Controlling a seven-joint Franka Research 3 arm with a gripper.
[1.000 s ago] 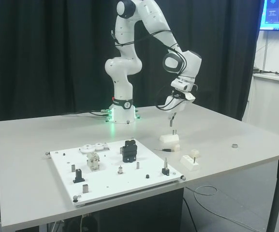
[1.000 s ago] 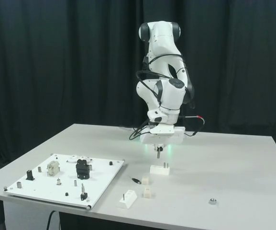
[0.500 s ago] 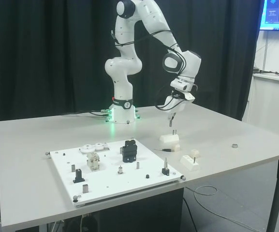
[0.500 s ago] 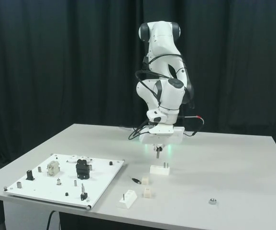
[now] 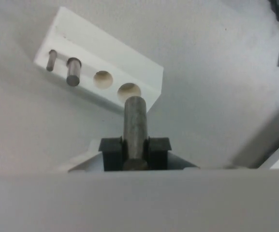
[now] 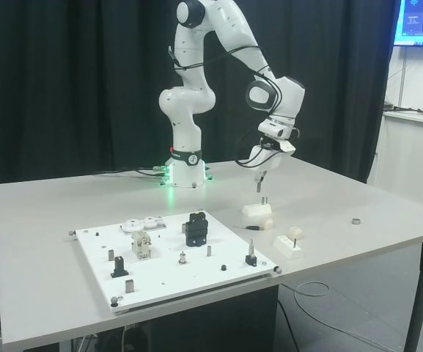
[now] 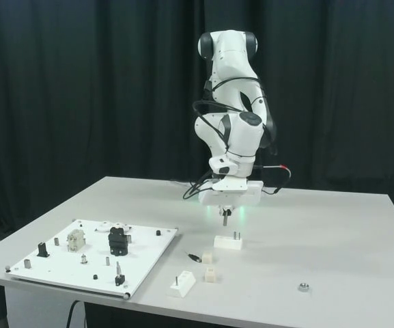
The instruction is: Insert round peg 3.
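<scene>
Gripper [image 5: 135, 153] hangs over the table [image 6: 64, 205], black fingers [image 5: 111, 151] clamped on a grey round peg [image 5: 134, 126], peg upright, tip pointing down. Directly below sits a white block [image 5: 100, 65] with four holes in a row: two hold pegs, a thin one [image 5: 51, 60] at the end and a thicker one [image 5: 73, 71] next to it; the other two holes [image 5: 103, 79] are open. Held peg's tip is above the block, near the end hole [image 5: 128, 90], not in it. White board [image 7: 80, 263] with small fixtures lies well apart. Two more small white blocks [image 7: 183, 283] near the front edge, one holding a thin pin.
</scene>
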